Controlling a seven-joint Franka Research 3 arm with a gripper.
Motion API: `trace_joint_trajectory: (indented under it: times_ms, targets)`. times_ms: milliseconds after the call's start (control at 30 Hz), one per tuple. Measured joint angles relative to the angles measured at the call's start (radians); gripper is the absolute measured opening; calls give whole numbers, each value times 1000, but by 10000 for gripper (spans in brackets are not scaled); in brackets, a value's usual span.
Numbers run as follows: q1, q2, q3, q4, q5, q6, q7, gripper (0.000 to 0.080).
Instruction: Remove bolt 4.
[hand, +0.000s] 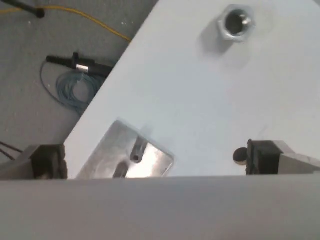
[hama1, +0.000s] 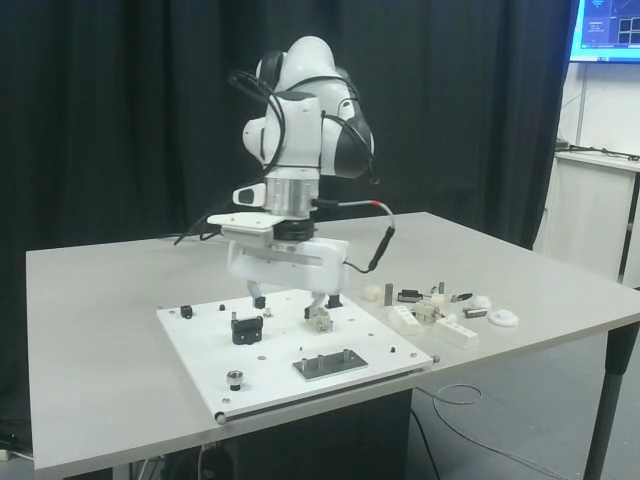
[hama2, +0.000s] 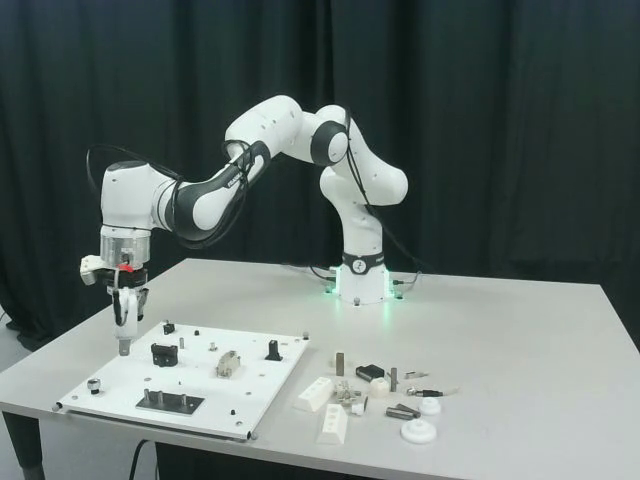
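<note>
White arm (hama2: 250, 150) with black joints, white board (hama1: 290, 350) on a grey table (hama1: 90, 330), black curtain (hama2: 480, 120) behind, grey metal plate (hand: 125, 155) and grey bolt (hand: 236, 22) on the board, black clamp (hama1: 245, 328), white blocks (hama2: 325, 405) — green light (hama2: 335, 290) at the arm's base.

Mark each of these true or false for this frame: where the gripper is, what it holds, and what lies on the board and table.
1. The gripper hangs above the white board and touches nothing. True.
2. The gripper holds a bolt between its fingers. False: in the wrist view nothing lies between the fingers.
3. A hex-headed bolt stands in the board near one corner. True.
4. The metal plate with two pins lies off the board on the grey table. False: it sits on the board, near its front edge.
5. Loose small parts lie on the table beside the board. True.
</note>
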Motion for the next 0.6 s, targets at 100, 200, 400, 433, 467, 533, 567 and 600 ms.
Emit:
trace_joint_trajectory:
  times_ms: [100, 200, 400, 433, 467, 533, 567, 600]
  targets:
    - [-2, 6, -9, 6, 2, -5, 23, 800]
    - [-5, 14, -19, 13, 4, -6, 46, 800]
    - [-13, 40, -39, 40, 27, -6, 58, 800]
    - [-15, 47, -43, 47, 32, -5, 58, 800]
    - [-18, 54, -45, 55, 36, -5, 58, 800]
    - [-24, 71, -48, 76, 43, -5, 57, 800]
    - [-28, 80, -48, 87, 45, -5, 56, 800]
    - [-32, 90, -48, 98, 46, -5, 55, 800]
